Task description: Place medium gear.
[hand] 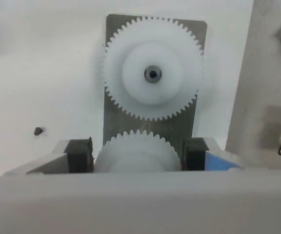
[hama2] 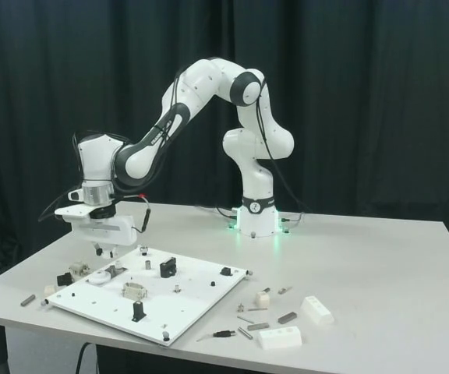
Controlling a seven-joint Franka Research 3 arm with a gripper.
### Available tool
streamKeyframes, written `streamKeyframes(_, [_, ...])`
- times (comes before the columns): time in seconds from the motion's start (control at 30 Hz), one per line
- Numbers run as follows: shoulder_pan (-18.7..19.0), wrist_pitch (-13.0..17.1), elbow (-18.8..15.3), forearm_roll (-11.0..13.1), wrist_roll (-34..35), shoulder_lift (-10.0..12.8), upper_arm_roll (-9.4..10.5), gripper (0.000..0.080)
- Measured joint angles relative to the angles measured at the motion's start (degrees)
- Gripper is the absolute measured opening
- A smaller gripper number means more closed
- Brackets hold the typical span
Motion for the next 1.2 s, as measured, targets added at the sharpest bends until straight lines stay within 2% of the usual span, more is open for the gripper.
streamKeyframes(0.33, [-0.1, 0.8, 0.4, -2.5, -4.8, 0.1, -0.14, 0.0392])
streamKeyframes(0.6, [-1.9, 2.2, 0.5, -4.9, -8.3, 0.3, -0.22, 0.0392])
streamKeyframes(1.2, [-8.6, 2.7, 0.4, -5.3, -17.5, 1.9, -0.22, 0.0392])
